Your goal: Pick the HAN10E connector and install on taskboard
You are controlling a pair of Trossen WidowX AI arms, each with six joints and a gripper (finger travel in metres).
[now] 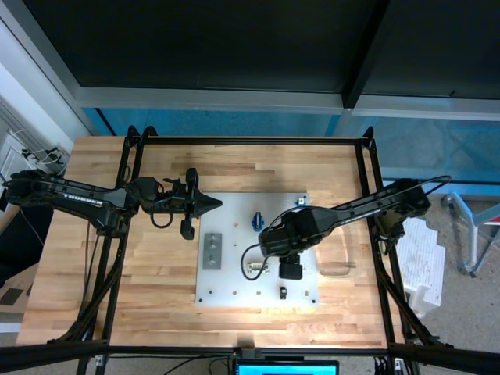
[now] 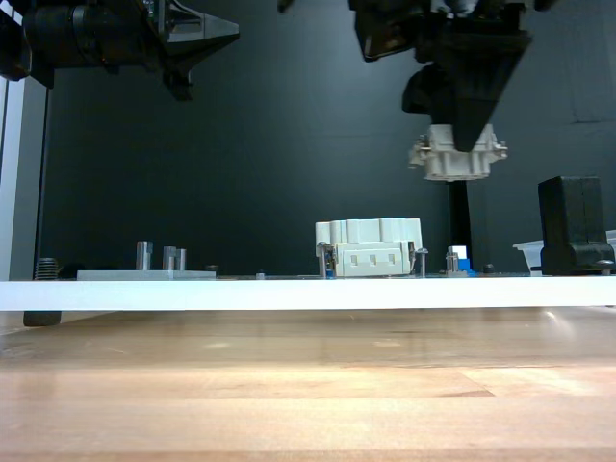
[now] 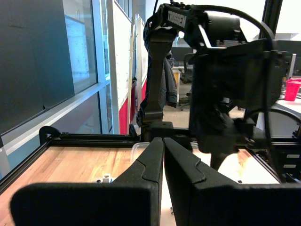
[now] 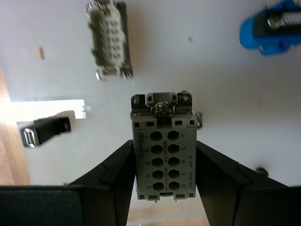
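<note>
Above the taskboard (image 1: 226,291), the HAN10E connector (image 2: 456,154) sits clamped between right claw's (image 4: 164,144) fingers (image 4: 116,165); left claw (image 3: 162,143), closed, hangs aside.

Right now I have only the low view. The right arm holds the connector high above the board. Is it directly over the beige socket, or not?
Observer: Not over it. In the right wrist view the beige socket lies uncovered on the taskboard, apart from the HAN10E connector.
Operator: Is the grip on it square?
Observer: Yes. The right gripper clamps its two long sides between both fingers, and the ten pin holes face the camera.
Operator: And the left arm?
Observer: In the high view the left gripper hovers near the taskboard's far left corner, fingers shut on nothing.
</note>
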